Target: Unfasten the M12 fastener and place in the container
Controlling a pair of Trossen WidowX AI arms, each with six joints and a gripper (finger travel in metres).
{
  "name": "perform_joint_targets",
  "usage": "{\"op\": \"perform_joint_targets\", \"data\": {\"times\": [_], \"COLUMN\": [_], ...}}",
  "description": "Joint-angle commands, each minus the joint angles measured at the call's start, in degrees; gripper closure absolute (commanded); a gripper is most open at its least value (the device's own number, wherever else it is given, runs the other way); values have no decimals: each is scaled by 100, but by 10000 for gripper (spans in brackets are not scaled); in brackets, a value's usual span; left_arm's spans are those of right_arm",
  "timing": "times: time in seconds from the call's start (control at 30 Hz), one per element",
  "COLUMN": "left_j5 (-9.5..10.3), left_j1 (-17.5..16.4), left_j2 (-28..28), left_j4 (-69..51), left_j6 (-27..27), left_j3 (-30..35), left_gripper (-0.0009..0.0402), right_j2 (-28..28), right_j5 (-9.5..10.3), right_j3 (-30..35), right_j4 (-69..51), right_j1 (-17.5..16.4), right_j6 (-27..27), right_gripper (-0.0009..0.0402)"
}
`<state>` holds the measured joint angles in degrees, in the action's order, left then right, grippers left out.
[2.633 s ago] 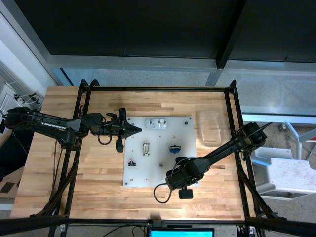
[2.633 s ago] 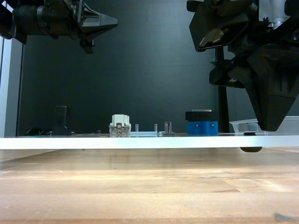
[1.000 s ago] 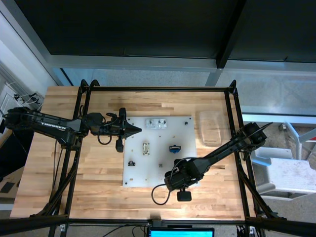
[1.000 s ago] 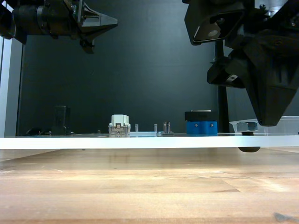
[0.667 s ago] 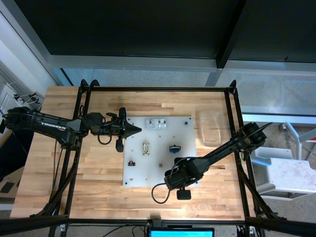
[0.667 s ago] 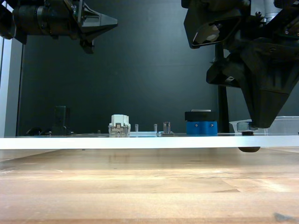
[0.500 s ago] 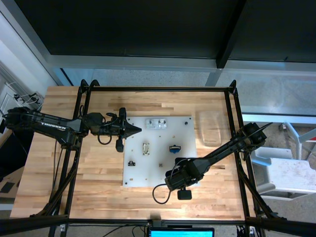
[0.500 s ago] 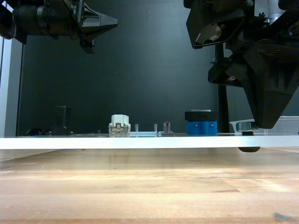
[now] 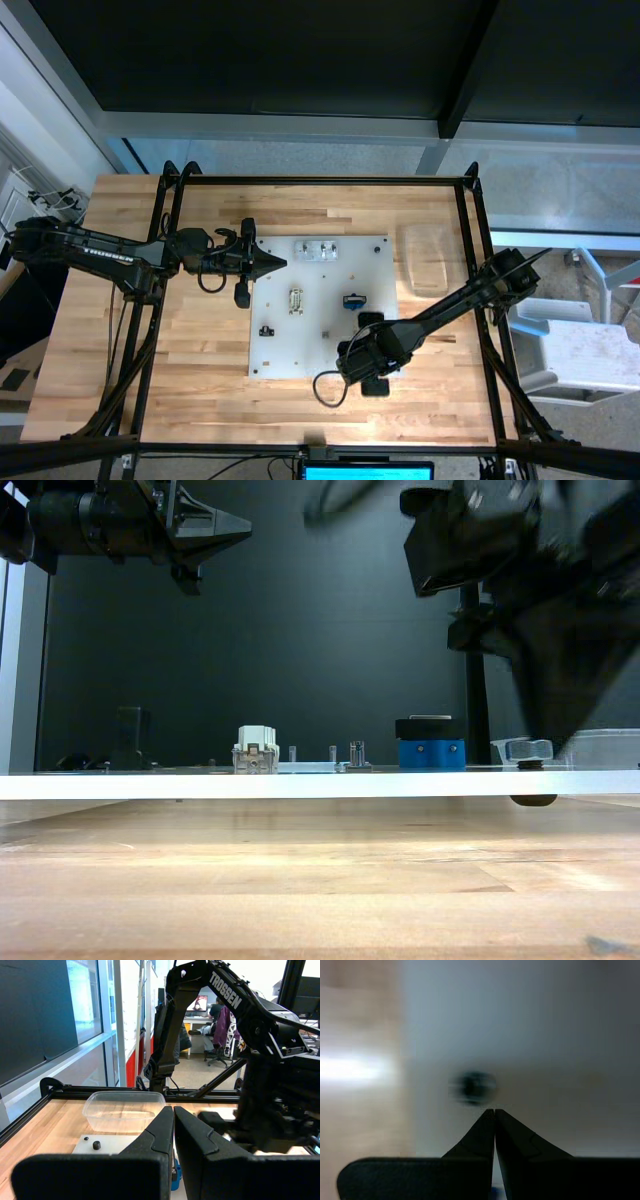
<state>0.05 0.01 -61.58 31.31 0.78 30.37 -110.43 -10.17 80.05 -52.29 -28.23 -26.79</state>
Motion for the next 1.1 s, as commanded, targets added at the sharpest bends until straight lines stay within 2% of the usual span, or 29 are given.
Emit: {"op": "perform_joint_targets", "data": {"times": [0.03,0.17,0.2,0.33,0.5,0.8,1.1], "left_j5": [0,0,0,0,0,0,0], "left_j1": [-2,0,0,0,0,-2,0], "left_j2": [-2,-2,-2,-2,-2,-2,-2], "left_j4": [2,2,2,2,2,2,2], "left_j6": [-2,-2,-2,-2,-2,-2,-2], "left_j3": [0,0,0,0,0,0,0], "left_gripper": [393,393,393,393,393,393,393], "right_j2": [129,210,214,308,365,293,-72], "right_j5": [-92,-63,-4,564,938,975,1010], "right_j3": [4,9,9,13,94,291,286], "right_j4": [-52,-57,-52,-24,0,256,455], "right_j1": [-7,-15,-15,-22,-33,-44,-42], "right_j6": [-155,-227,-234,-208,-227,-166,-79], "right_gripper": [393,393,393,393,393,393,393]}}
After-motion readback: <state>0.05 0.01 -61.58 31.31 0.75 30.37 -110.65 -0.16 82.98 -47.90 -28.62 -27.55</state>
